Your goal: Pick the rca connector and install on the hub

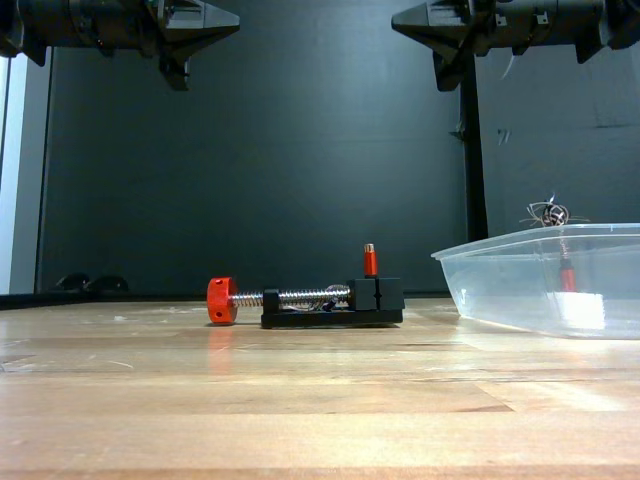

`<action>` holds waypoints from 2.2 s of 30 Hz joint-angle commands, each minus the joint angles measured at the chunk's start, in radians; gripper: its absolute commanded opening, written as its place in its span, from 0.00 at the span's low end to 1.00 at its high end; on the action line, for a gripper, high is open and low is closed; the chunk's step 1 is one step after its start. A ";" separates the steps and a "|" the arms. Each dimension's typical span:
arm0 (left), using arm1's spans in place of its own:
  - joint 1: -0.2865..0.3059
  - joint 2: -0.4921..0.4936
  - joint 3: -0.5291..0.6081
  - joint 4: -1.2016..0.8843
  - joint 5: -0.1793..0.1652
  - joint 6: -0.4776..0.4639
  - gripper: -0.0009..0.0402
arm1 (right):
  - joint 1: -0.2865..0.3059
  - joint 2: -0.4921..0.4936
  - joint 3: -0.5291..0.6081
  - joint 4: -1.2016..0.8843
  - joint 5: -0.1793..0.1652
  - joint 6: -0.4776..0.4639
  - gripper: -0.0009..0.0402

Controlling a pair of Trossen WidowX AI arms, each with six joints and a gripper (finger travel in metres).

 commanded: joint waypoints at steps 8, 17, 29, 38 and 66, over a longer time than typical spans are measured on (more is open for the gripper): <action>0.000 0.000 0.000 0.000 0.000 0.000 0.02 | 0.042 0.002 0.120 -0.459 0.016 -0.005 0.02; 0.000 0.000 0.000 0.000 0.000 0.000 0.02 | 0.108 0.007 0.231 -0.821 0.062 -0.005 0.02; 0.000 0.000 0.000 0.000 0.000 0.000 0.02 | 0.191 0.132 0.349 -1.225 0.089 0.106 0.06; 0.000 0.000 0.000 0.000 0.000 0.000 0.02 | 0.246 0.235 0.350 -1.287 0.098 0.161 0.34; 0.000 0.000 0.000 0.000 0.000 0.000 0.02 | 0.350 0.390 0.281 -1.183 0.177 0.206 0.51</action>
